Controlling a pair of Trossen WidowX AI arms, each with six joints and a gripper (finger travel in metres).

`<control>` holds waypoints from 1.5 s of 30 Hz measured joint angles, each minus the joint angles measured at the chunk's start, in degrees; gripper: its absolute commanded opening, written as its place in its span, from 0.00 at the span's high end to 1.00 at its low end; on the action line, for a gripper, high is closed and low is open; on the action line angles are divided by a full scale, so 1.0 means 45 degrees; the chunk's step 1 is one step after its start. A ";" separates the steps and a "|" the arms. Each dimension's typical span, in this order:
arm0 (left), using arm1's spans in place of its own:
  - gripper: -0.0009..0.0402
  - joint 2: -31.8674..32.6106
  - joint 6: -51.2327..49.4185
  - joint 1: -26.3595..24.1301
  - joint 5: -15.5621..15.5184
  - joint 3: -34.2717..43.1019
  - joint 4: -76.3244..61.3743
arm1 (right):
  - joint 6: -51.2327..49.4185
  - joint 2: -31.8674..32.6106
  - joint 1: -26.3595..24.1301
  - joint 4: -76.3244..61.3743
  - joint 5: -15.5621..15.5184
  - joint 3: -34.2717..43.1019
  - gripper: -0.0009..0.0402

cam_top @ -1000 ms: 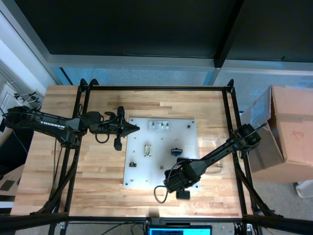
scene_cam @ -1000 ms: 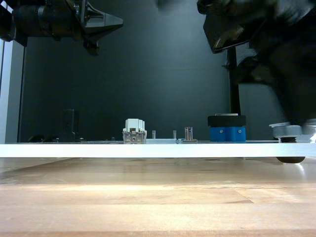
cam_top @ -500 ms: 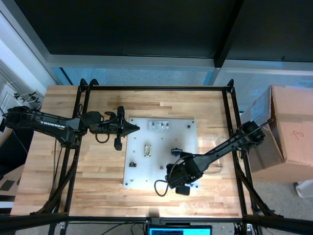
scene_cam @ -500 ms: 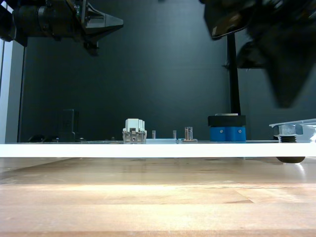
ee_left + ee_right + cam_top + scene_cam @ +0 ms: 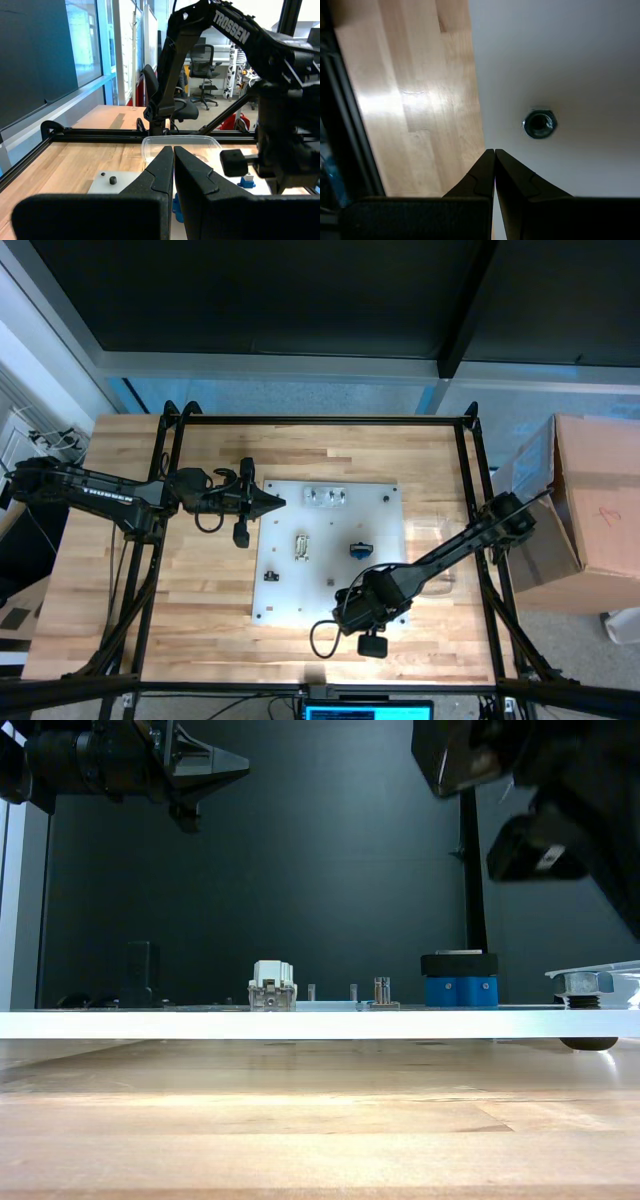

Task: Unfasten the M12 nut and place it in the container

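Right wrist view: right hand [image 5: 494, 151], together, has risen off nut [image 5: 539, 124] on its stud [image 5: 582, 1003] — left hand [image 5: 278, 502], together, stays over board [image 5: 300, 588].

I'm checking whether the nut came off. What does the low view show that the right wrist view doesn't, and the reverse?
Low view only: the nut sits atop the bare ribs of the stud, and the left gripper hangs high at the left. Right wrist view only: the right gripper, shut and empty, above the edge of the white board, beside the nut. Both: the nut, held by no gripper.
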 measured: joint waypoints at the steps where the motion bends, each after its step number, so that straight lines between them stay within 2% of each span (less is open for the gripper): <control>1: 0.98 0.0000 0.0000 0.0000 0.0000 -0.0005 0.0000 | -0.0019 0.0058 0.0000 0.0010 0.0165 0.0000 0.98; 10: 0.98 0.0000 -0.0005 0.0000 0.0000 -0.0005 0.0000 | -0.0121 0.0291 -0.0044 0.0389 0.0277 -0.0107 0.98; 15: 0.98 -0.0005 0.0000 0.0000 -0.0005 -0.0005 0.0000 | -0.0049 0.0306 -0.0049 0.0379 0.0743 -0.0194 0.98; 21: 0.98 -0.0005 -0.0005 0.0000 0.0000 0.0000 0.0000 | 0.0000 0.0287 -0.0078 -0.0015 0.0933 -0.0199 0.98; 25: 0.98 -0.0005 0.0000 0.0000 0.0000 -0.0005 0.0000 | 0.1049 0.0010 -0.0078 -0.1613 0.3793 -0.0228 0.98; 27: 0.98 0.0000 0.0000 0.0000 -0.0005 -0.0005 0.0000 | 0.1583 -0.0238 -0.0092 -0.2035 0.4658 -0.0228 0.98; 28: 0.98 -0.0005 0.0000 0.0000 0.0000 -0.0005 0.0000 | 0.1821 -0.0345 -0.0068 -0.2127 0.4833 -0.0228 0.98; 30: 0.98 -0.0005 0.0000 0.0000 0.0000 -0.0005 0.0000 | 0.1909 -0.0437 -0.0019 -0.2127 0.4736 -0.0223 0.98; 34: 0.98 -0.0005 0.0000 0.0000 -0.0005 -0.0005 0.0010 | 0.1957 -0.0500 -0.0019 -0.2089 0.3905 -0.0223 0.98; 39: 0.98 -0.0005 0.0000 0.0000 -0.0005 0.0000 0.0005 | 0.2123 -0.0554 -0.0010 -0.1860 0.2089 -0.0073 0.97; 42: 0.98 -0.0005 0.0000 0.0000 -0.0005 -0.0005 0.0005 | 0.2511 -0.0573 0.0024 -0.1836 0.1768 0.0359 0.90; 45: 0.98 -0.0005 0.0000 0.0000 0.0000 -0.0005 0.0000 | 0.2618 -0.0573 -0.0015 -0.1836 0.1807 0.0811 0.77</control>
